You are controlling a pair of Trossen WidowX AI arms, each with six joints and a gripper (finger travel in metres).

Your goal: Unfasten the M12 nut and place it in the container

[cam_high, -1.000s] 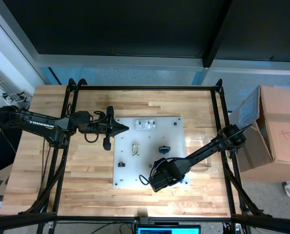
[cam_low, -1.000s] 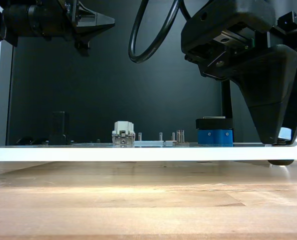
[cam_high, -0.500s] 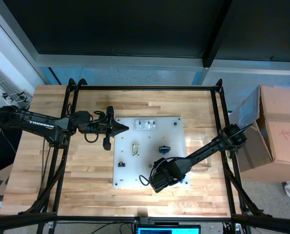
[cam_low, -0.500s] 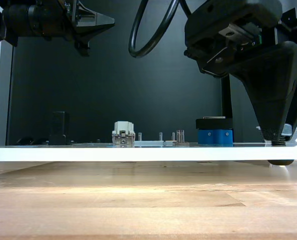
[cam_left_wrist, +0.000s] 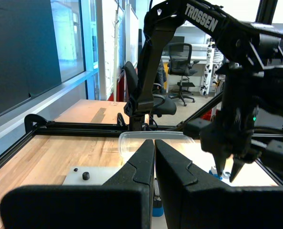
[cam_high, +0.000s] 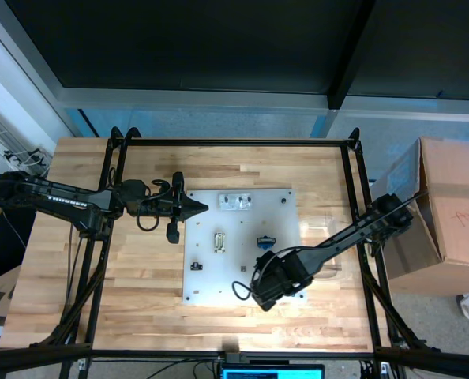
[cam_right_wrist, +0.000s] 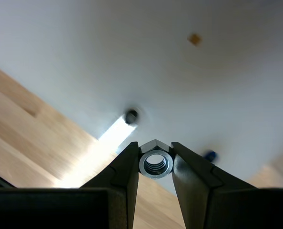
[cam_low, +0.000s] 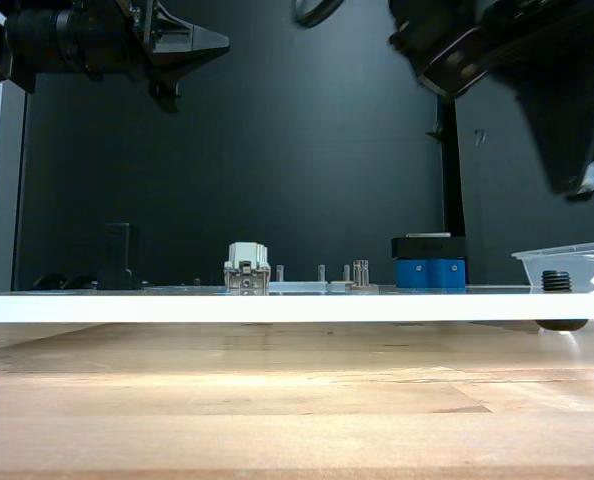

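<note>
over the bare stud (cam_low: 556,281), right gripper (cam_right_wrist: 155,151) jaws are pinching the likely slick m12 nut (cam_right_wrist: 156,163) by its flats; left gripper (cam_high: 201,208) is hovering closed left of the board (cam_high: 282,207).

The nut (cam_right_wrist: 156,163) is small and silver. It has six sides and a round hole with grooves inside. The right gripper (cam_right_wrist: 155,155) pinches it between two black fingers, one on each side. The nut hangs in the air high above the white board (cam_high: 207,288), off its stud. The stud (cam_low: 554,281) is short, black and ribbed. It stands straight up, bare, near the board's near right edge. The container (cam_low: 567,253) is a clear tray just past the board's right edge.
</note>
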